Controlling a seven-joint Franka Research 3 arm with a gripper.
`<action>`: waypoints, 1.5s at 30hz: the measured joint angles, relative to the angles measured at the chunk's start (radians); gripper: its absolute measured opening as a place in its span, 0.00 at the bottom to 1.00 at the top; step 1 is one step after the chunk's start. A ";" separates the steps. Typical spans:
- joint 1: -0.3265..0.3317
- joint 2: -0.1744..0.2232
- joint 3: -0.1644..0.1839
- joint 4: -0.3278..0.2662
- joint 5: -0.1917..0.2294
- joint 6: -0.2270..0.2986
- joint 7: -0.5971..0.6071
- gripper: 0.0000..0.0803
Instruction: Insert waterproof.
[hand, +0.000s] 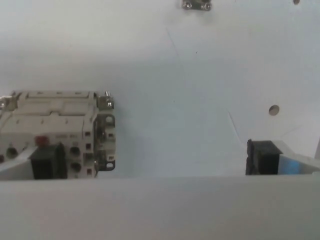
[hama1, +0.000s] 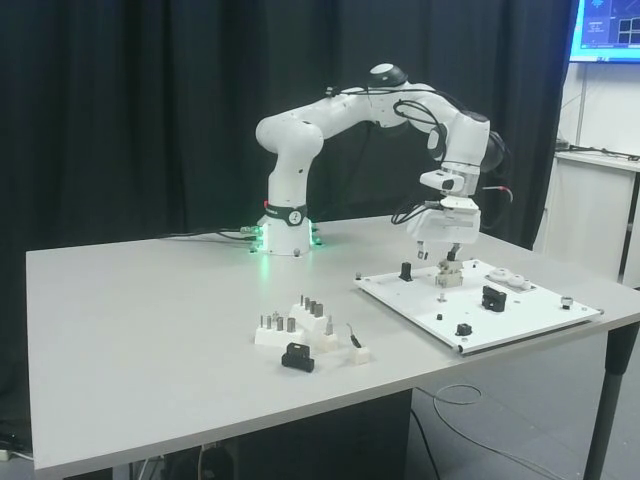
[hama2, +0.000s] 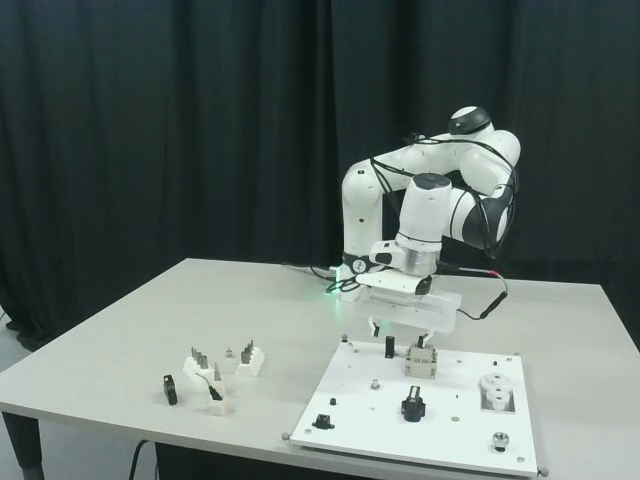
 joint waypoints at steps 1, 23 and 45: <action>-0.001 0.000 0.001 0.000 0.000 0.000 0.000 1.00; -0.028 0.000 0.006 0.011 0.002 0.004 -0.010 1.00; -0.035 0.000 0.006 0.011 0.002 0.002 -0.014 1.00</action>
